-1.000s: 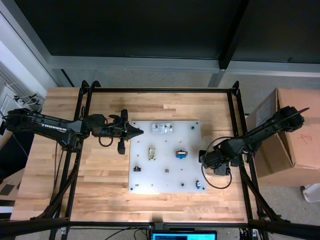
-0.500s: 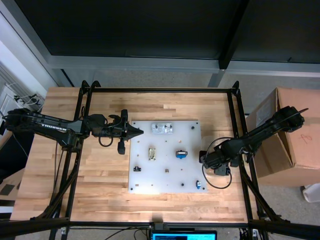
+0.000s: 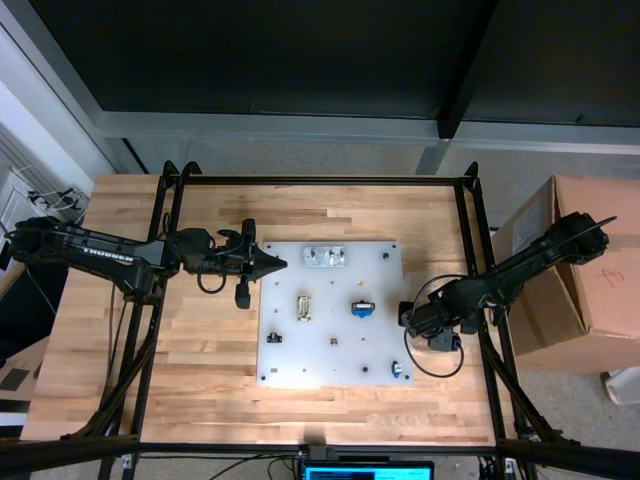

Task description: Pick the M12 nut and place it on its threads and fasten

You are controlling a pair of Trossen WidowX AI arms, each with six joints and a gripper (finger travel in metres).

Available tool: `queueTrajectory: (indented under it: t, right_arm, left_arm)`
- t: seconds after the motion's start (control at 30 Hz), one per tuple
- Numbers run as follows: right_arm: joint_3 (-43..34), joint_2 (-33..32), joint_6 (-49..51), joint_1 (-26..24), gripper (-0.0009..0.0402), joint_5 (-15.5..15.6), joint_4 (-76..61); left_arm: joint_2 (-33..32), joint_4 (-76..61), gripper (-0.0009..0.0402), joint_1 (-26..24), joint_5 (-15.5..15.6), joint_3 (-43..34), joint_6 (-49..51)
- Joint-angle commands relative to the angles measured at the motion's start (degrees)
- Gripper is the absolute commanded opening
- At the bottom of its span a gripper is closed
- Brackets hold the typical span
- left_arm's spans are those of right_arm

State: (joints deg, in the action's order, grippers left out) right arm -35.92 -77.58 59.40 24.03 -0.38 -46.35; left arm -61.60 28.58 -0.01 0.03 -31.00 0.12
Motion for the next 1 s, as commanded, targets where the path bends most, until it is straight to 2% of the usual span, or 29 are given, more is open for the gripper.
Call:
queueTrajectory:
  t: [0.03,0.33,0.63,1.0]
  right_arm:
    - [0.0,0.1,0.0,0.0,0.0059,0.0,0.0]
    - [-3.6,1.0,-0.7,0.2,0.0035,0.0,-4.7]
    - [-13.5,1.0,-1.9,0.4,0.0032,-0.1,-12.9]
    - [-29.5,-7.3,-4.8,1.3,0.0032,-0.7,-20.0]
  left_arm:
    - [0.0,0.0,0.0,0.0,0.0,0.0,0.0]
    - [0.0,0.0,0.0,0.0,0.0,0.0,0.0]
    - [0.0,0.0,0.0,0.0,0.0,0.0,0.0]
    - [0.0,0.0,0.0,0.0,0.0,0.0,0.0]
